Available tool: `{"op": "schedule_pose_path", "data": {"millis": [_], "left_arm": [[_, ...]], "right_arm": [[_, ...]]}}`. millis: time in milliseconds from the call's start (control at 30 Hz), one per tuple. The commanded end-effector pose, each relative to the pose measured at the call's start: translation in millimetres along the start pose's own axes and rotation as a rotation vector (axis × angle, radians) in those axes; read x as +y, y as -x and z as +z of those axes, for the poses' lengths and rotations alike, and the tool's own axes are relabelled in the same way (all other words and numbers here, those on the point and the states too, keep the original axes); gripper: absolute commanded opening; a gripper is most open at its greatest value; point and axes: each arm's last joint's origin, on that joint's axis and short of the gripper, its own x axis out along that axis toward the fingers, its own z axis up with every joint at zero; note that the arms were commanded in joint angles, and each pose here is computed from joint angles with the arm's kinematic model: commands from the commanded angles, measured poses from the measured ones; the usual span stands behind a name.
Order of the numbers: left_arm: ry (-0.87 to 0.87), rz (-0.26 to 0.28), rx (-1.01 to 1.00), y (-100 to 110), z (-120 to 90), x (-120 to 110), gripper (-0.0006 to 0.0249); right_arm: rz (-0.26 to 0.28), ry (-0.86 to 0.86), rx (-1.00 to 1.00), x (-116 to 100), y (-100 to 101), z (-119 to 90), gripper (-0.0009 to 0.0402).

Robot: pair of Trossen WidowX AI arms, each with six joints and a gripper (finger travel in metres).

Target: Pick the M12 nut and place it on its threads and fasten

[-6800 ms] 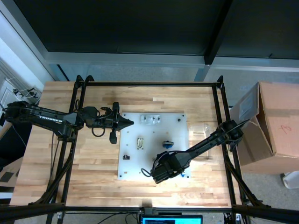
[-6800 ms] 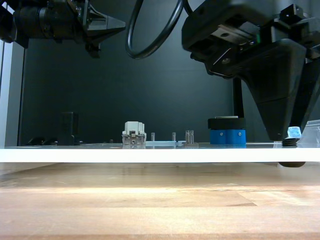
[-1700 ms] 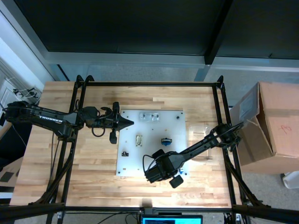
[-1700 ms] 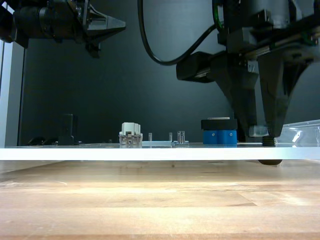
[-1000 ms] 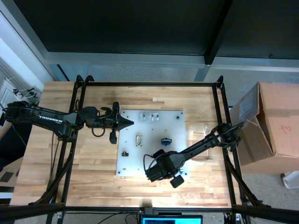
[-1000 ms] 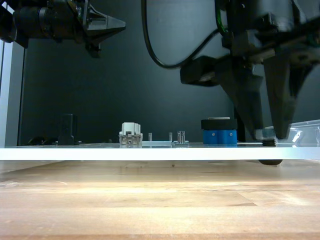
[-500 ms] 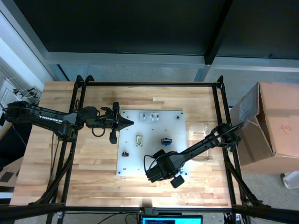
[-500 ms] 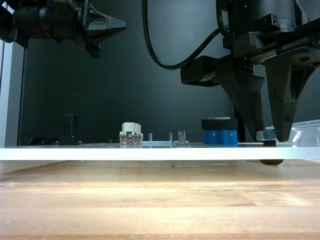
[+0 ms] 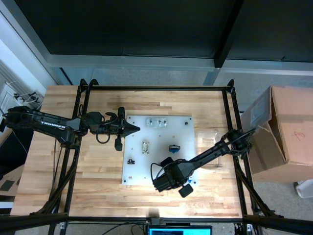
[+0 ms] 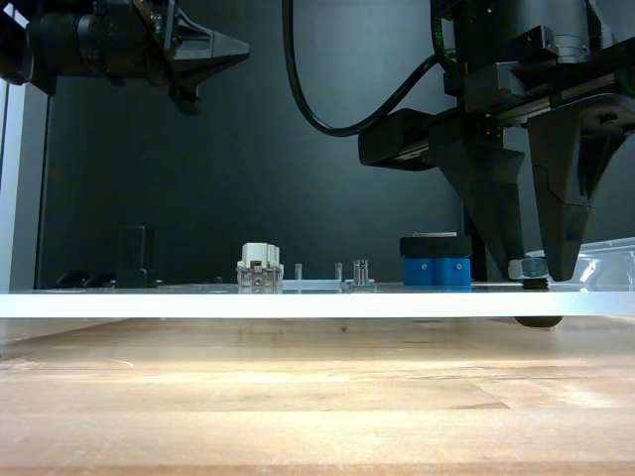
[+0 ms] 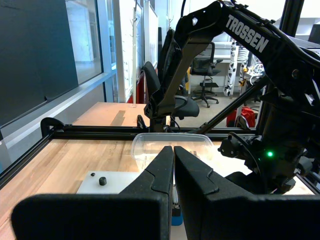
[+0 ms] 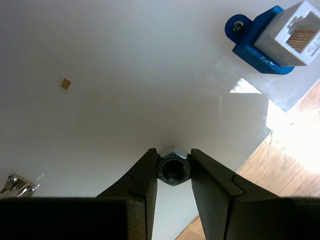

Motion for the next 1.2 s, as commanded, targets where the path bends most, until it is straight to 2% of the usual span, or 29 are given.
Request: {"op": "schedule_pose_path", "data": {"millis": [33,600,800,933,1200], "left_arm": [[0.0,0.0,0.0,-0.1,-0.1,0.0,0.0],[0.0,0.0,0.0,-0.1,-0.1,0.0,0.0],[0.0,0.0,0.0,-0.1,-0.1,0.0,0.0],[0.0,0.0,0.0,-0.1,-0.1,0.0,0.0],[0.0,0.0,0.0,-0.1,-0.1,0.1,0.0]], "right_arm": [[0.0,0.002,0.011,-0.5,0.8,-0.9,0.0009],[-0.006,0.052,0.025,-1.4,1.5,-2.2,0.0009],[-0.005,-0.008,0.03,-1.5,1.8,-2.7,0.0022],[-0.005,-0.054,0.035,-2.0,2.3,-3.2,0.0052],[-0.005,-0.054,0.037,-2.0,2.4,-3.3,0.017]]}}
